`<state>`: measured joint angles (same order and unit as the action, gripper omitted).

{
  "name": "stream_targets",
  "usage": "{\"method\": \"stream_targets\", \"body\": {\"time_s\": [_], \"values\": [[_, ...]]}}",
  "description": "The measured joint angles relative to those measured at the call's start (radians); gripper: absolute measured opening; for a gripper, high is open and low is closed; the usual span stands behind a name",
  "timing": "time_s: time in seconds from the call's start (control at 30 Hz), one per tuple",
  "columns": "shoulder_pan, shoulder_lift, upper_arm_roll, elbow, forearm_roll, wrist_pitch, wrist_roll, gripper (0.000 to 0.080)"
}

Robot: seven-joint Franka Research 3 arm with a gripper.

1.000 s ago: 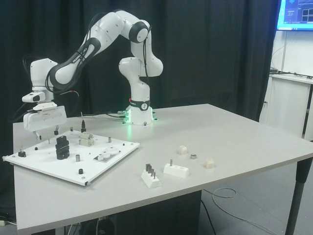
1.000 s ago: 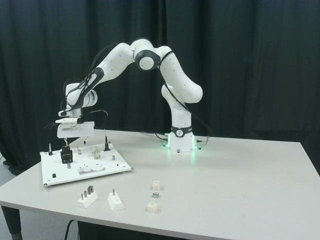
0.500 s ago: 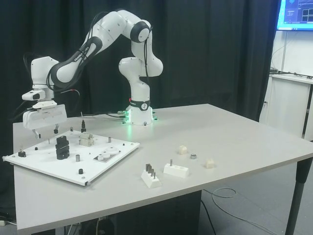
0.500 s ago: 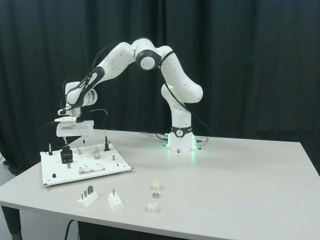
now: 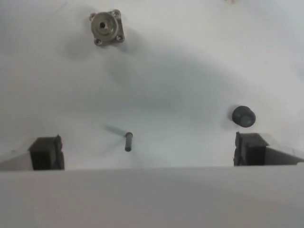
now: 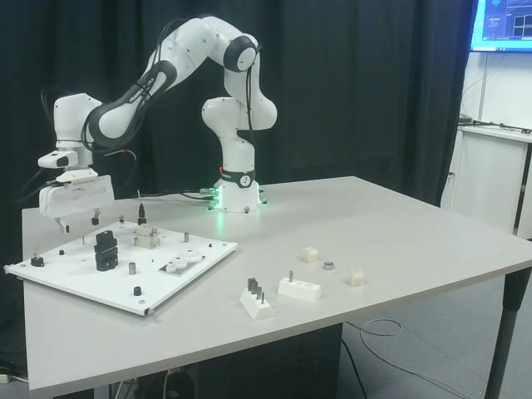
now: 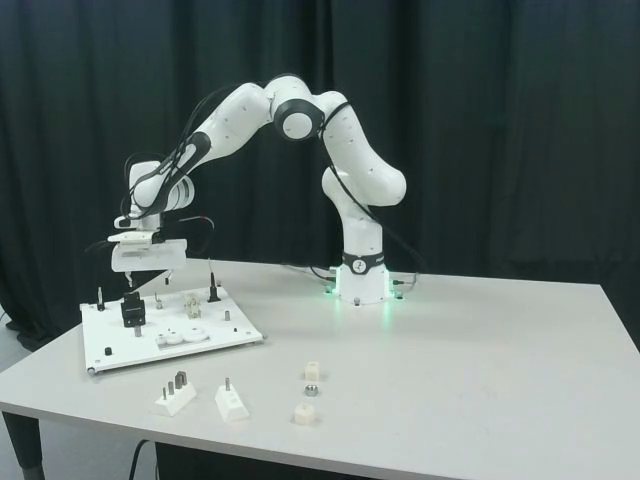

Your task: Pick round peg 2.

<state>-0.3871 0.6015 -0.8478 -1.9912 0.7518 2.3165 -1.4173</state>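
Note:
In the wrist view a thin grey round peg (image 5: 128, 141) stands upright on the white board (image 5: 180, 80), between my two black fingertips (image 5: 46, 152) but nearer one of them. My gripper (image 5: 147, 152) is open and holds nothing. It hangs above the far left part of the white board (image 6: 191, 270), a short way over the surface, and shows in both room views as the gripper (image 6: 79, 224) and gripper (image 7: 145, 280). A black knob (image 5: 243, 116) sits close to the other fingertip (image 5: 250, 148).
A square metal fitting (image 5: 106, 27) is fixed to the board farther off. A black block (image 6: 105, 249) and several small posts stand on the board. Two white holders (image 6: 257, 301) (image 6: 299, 288), two small white cubes (image 6: 311, 254) (image 6: 357, 277) and a nut (image 6: 329, 266) lie on the grey table.
The gripper has risen a little and shifted slightly toward the board's far left edge. The fingers have stayed open.

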Motion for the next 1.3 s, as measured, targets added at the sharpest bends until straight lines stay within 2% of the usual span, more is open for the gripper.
{"method": "stream_targets", "body": {"time_s": [0.4, 0.67, 1.0, 1.3], "values": [[0.006, -0.020, -0.001, 0.003, -0.019, 0.000, 0.024, 0.0800], [0.021, -0.052, -0.001, 0.014, -0.020, -0.015, 0.057, 0.0800], [0.070, -0.115, 0.000, 0.054, -0.020, -0.103, 0.130, 0.0800], [0.145, -0.145, 0.007, 0.092, -0.020, -0.189, 0.216, 0.0800]]}}
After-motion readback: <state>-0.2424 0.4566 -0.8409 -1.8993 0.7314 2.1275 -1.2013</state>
